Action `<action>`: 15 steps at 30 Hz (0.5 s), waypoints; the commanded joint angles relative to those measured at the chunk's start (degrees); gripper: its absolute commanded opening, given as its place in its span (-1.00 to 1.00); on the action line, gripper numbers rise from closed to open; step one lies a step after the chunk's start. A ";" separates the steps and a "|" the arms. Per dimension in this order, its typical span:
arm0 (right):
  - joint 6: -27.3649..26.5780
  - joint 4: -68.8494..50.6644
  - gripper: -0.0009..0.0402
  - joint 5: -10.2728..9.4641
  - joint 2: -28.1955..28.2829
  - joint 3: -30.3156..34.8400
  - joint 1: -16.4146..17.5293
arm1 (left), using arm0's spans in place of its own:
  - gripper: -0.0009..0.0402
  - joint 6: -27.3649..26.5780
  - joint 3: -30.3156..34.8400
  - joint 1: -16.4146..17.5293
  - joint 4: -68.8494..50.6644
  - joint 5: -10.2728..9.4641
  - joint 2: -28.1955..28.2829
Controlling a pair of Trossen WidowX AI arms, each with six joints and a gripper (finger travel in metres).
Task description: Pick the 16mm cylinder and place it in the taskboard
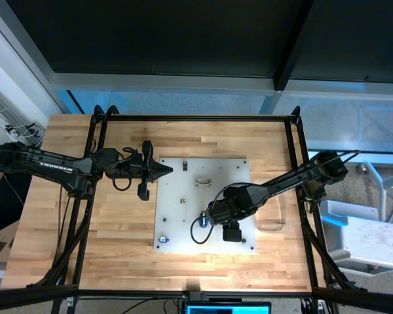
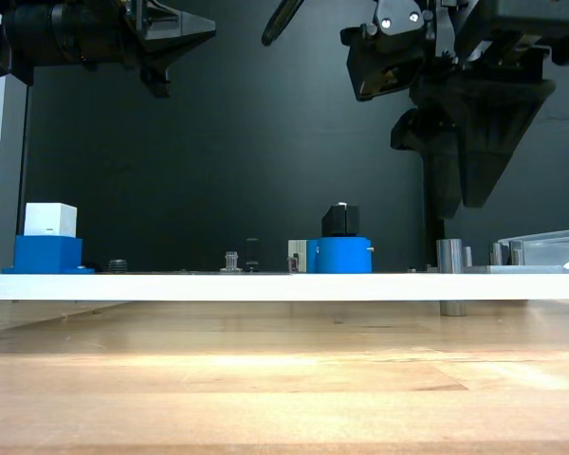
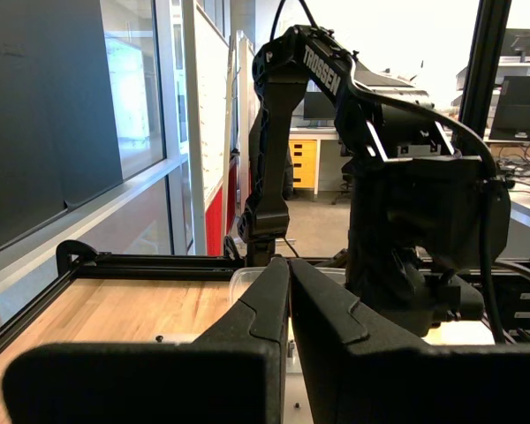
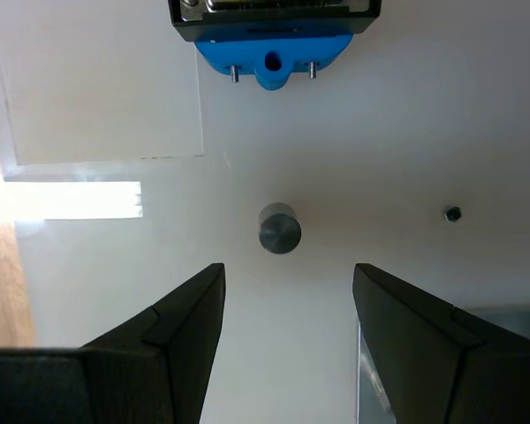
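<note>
Low view: right claw (image 4: 287,269) open above one 16mm cylinder (image 2: 450,256); left claw (image 3: 289,263) closed aloft.

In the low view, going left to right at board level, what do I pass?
In order: blue block with white cube → small metal fitting → blue round fitting → grey cylinder → clear tray. Above: left gripper shut, upper left; right gripper open over the cylinder.
</note>
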 commanded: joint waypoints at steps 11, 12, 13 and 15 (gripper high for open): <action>0.00 -1.68 0.02 0.04 -3.43 0.02 -0.11 | -0.96 0.02 0.02 0.00 0.00 0.00 0.00; 0.00 -1.68 0.02 0.04 -3.50 0.02 -0.11 | -0.96 0.02 0.02 0.00 0.00 0.00 0.00; -0.02 -1.68 0.02 0.04 -3.52 0.02 -0.11 | -0.96 0.02 0.02 0.02 0.00 0.00 0.00; -0.02 -1.66 0.02 0.04 -3.72 0.02 -0.11 | -0.96 0.02 0.02 0.00 0.00 0.00 0.00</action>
